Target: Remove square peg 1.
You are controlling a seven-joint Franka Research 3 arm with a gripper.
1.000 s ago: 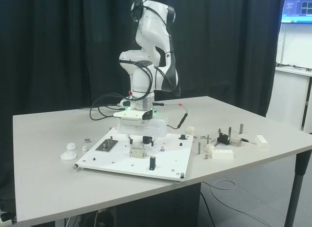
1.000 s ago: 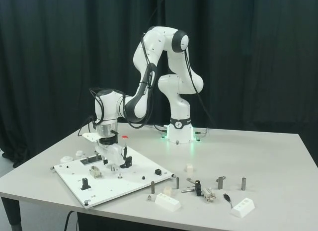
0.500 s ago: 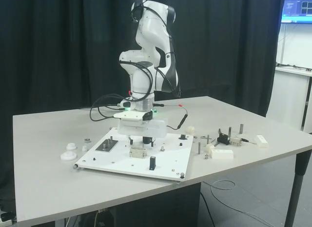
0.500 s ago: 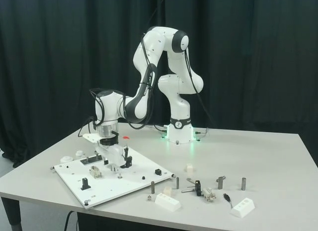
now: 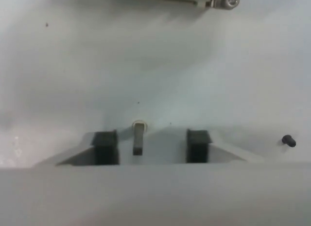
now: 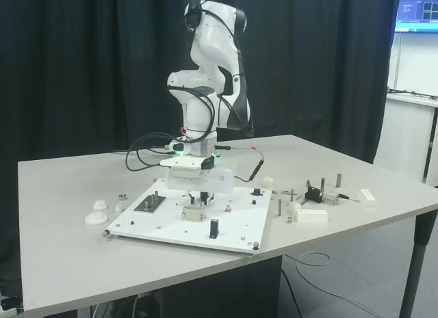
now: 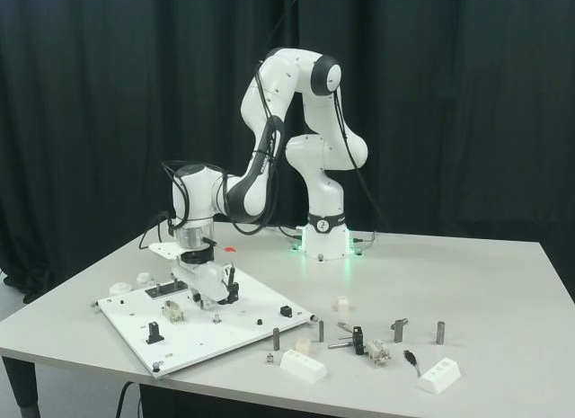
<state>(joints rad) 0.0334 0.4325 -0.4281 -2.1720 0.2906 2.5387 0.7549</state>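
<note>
Here the pincer (image 5: 151, 146) stands released, its two black fingertips (image 5: 105, 147) wide apart above the white board (image 6: 174, 226) on the grey tabletop (image 6: 61, 188). Square peg 1 (image 5: 138, 137) stands upright in the board between them, nearer one fingertip, touching neither.

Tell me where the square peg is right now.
In the wrist view the square peg stands upright on the white board between the open pincer fingers, nearer one of them and touching neither.
</note>
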